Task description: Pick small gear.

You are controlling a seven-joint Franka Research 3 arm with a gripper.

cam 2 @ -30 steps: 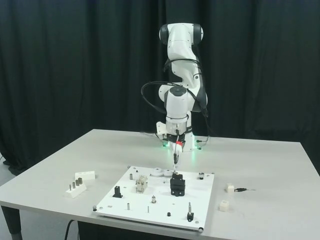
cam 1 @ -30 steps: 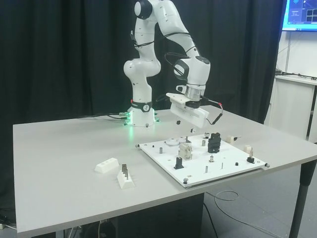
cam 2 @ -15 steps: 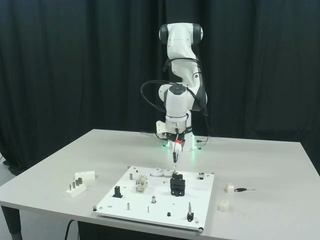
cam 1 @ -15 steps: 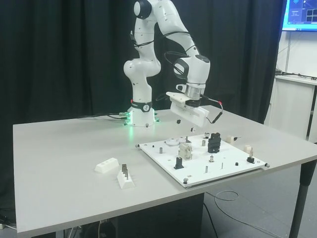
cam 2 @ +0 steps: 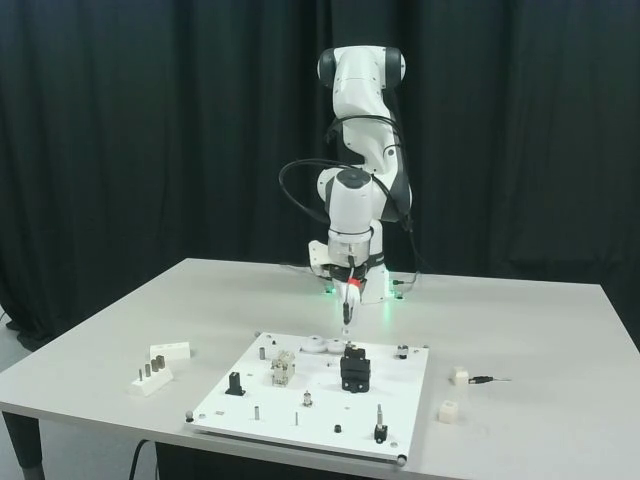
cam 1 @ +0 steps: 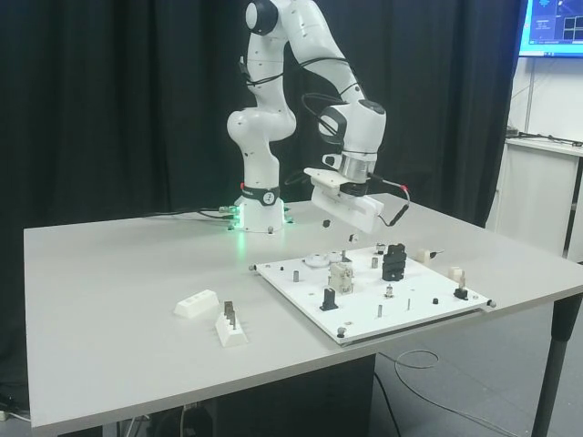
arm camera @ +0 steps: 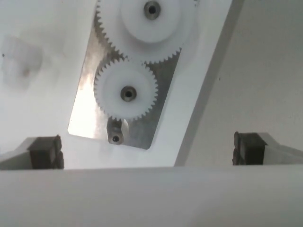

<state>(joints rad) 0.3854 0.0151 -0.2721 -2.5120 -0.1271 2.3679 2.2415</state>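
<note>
The small white gear (arm camera: 126,92) sits on a pin over a grey metal plate (arm camera: 84,111) and meshes with a larger white gear (arm camera: 151,19). In the room views the gear pair (cam 1: 317,259) (cam 2: 318,345) lies at the back edge of the white board (cam 1: 401,305). My gripper (arm camera: 147,149) (cam 1: 339,229) (cam 2: 346,322) hangs open above the board, close to the gears and well off them. Nothing sits between its black fingertips (arm camera: 45,151).
The board carries a black block (cam 1: 393,262), a grey-white fixture (cam 1: 342,276), and several small pegs. Two white holder blocks (cam 1: 196,303) (cam 1: 230,325) rest on the grey table beside it. Small white pieces (cam 1: 455,272) lie past the board's far side. The arm's base (cam 1: 260,205) glows green.
The gripper has drifted a little up and toward the gear side of the board. It stays open, and nothing on the board has moved.
</note>
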